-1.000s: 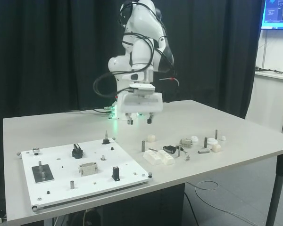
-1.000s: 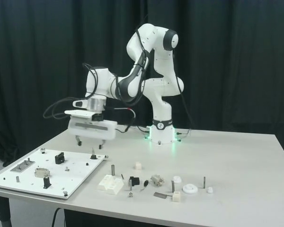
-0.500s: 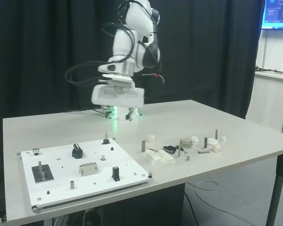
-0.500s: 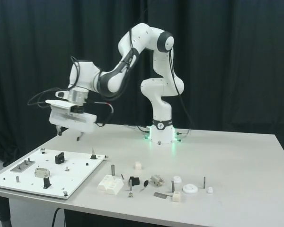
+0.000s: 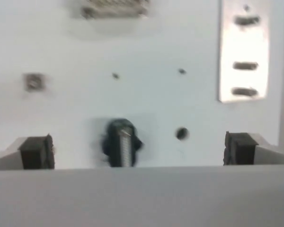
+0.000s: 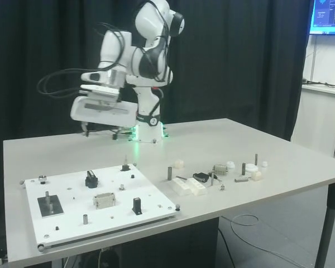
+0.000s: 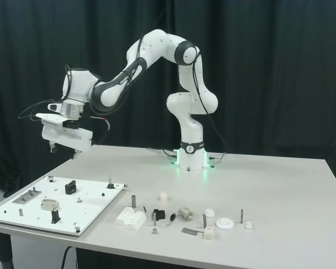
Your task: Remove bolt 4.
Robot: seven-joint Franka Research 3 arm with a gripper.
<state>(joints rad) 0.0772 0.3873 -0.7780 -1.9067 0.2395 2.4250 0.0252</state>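
The white board (image 6: 154,196) (image 7: 91,211) lies at the table's front left corner. On it stand a bolt in a black base (image 6: 90,179) (image 7: 70,188) (image 5: 119,144), a thin bolt (image 6: 125,164) (image 7: 110,183) at its far edge, and a short bolt (image 6: 42,178) at a corner. I cannot tell which of them is bolt 4. My gripper (image 6: 100,134) (image 7: 63,152) hangs high over the board's far side, open and holding nothing. In the wrist view the black-based bolt shows between the gripper's (image 5: 137,150) fingertips, far below.
Also on the board: a grey plate with pegs (image 6: 49,205) (image 5: 244,52), a connector (image 6: 103,200), and a black block (image 6: 137,206). Loose parts lie right of the board: white blocks (image 6: 188,186), a black plug (image 6: 200,177), white gears (image 7: 224,223), upright pins (image 6: 255,159).
The arm has swung left from over the table's middle to above the board's far side and risen a little. The gripper stayed open and empty.
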